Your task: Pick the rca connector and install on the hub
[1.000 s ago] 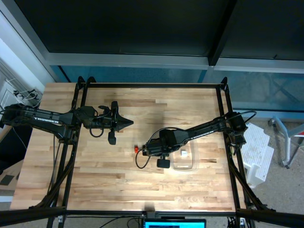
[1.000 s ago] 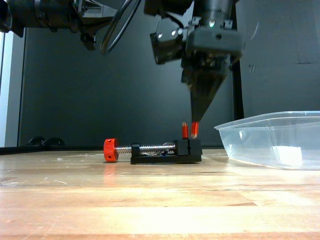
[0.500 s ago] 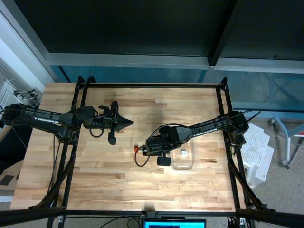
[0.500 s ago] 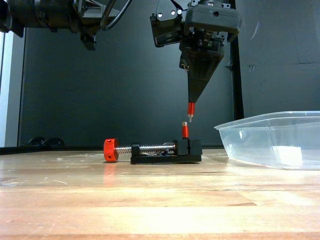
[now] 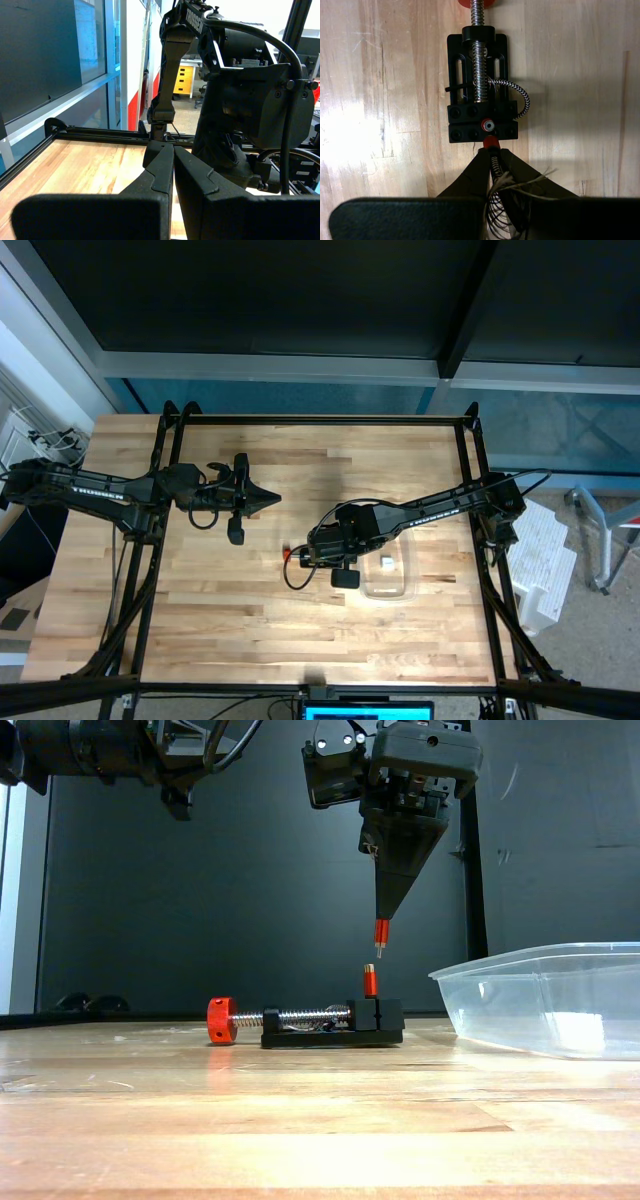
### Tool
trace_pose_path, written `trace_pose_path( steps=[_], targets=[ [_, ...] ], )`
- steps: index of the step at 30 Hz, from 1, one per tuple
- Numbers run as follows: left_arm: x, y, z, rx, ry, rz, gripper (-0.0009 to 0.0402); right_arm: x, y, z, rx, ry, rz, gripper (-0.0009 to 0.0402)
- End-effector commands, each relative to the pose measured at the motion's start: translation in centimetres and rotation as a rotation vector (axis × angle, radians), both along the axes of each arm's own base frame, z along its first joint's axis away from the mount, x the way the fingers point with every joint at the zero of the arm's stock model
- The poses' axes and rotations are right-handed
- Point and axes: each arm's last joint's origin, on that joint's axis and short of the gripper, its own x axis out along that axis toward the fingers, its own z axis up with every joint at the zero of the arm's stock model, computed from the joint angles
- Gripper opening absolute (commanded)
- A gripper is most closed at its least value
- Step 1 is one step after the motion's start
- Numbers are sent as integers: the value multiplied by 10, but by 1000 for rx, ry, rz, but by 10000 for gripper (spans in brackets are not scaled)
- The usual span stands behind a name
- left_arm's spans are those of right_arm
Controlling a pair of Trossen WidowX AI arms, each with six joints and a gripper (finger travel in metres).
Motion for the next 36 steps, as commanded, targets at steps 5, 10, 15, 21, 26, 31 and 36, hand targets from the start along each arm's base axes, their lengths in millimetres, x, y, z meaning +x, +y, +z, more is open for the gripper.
trace_pose_path(
  steps=[5, 10, 15, 21, 26, 31, 36],
  targets=[
    [0, 0, 0, 0, 0, 0, 0, 4, -1, -3, 3, -13, -6, 0],
    [0, 0, 0, 0, 0, 0, 0, 4, -2, -3, 7, -14, -7, 0],
    [0, 0, 0, 0, 0, 0, 0, 4, -2, -4, 6, -12, -7, 0],
    [0, 0, 0, 0, 0, 0, 0, 5, -2, -4, 10, -15, -6, 0],
    [0, 0, 0, 0, 0, 0, 0, 6, -1, -7, 14, -12, -5, 0],
    [0, 0, 0, 0, 0, 0, 0, 5, -1, -8, 14, -9, -7, 0],
    [0, 0, 0, 0, 0, 0, 0, 6, -1, -10, 16, -21, -6, 0]
  ],
)
